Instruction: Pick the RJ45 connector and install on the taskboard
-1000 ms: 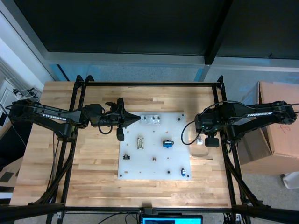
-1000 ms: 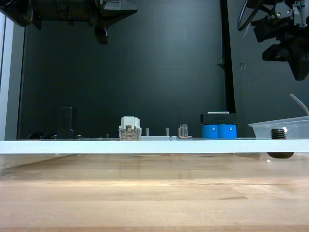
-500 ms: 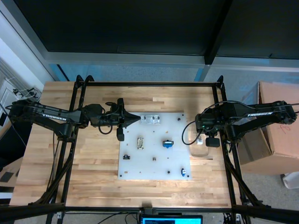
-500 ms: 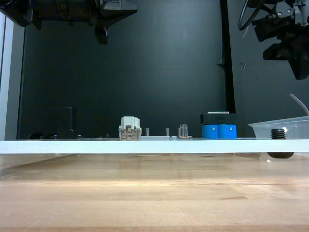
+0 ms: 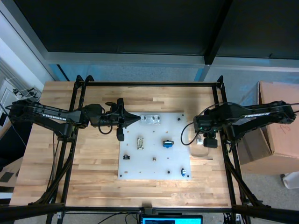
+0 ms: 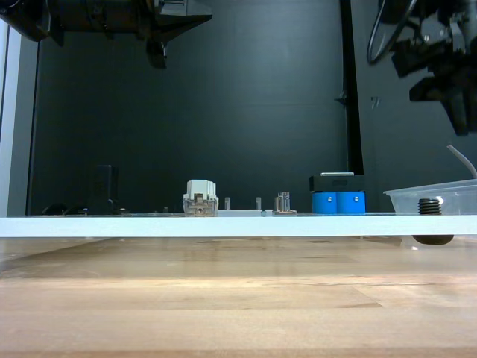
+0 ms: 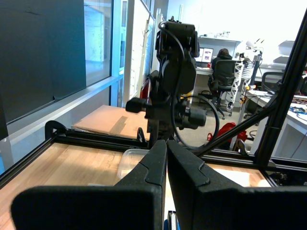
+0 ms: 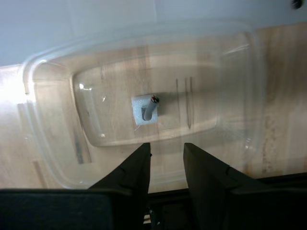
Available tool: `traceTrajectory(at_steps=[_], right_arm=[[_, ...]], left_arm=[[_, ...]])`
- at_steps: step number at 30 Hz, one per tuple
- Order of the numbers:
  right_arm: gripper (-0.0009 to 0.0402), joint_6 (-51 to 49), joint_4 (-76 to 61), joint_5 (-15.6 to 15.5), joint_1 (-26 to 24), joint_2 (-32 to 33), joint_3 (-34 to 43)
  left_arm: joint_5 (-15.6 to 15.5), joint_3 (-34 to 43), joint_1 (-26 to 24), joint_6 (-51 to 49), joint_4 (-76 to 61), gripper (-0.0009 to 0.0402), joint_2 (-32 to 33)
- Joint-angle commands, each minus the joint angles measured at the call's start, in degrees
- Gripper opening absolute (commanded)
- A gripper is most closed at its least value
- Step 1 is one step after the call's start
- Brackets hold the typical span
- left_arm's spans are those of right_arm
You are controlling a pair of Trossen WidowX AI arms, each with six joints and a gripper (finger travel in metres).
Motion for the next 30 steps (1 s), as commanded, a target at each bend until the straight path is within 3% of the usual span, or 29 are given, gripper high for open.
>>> traceTrajectory(at_steps=[1, 7, 11, 18, 30], right_arm=[[0.0131, 0.55, 1.27, -0.33, 0.33, 1.31, -1.68], [0.0204, 0.13, 4.52, -0.39, 0.46, 1.99, -4.11], [0.0226, -2.38, 5.86, -1.33, 0.57, 2.27, -4.83], [0.0219, -3.76, 10.58, -3.61, 0.68, 2.29, -8.46], [0.0190, -3.78, 16.92, -3.41, 0.68, 4.96, -13.90]], left_arm=[[0.00, 0.02, 0.02, 0.00, 0.00, 0.0000, 0.02], [0.00, 0.02, 0.02, 0.00, 0.02, 0.0000, 0.02], [0.00, 0.02, 0.02, 0.00, 0.02, 0.0000, 0.02], [0.00, 0.02, 0.02, 0.00, 0.04, 0.0000, 0.02], [0.00, 0.02, 0.02, 0.00, 0.00, 0.0000, 0.02]])
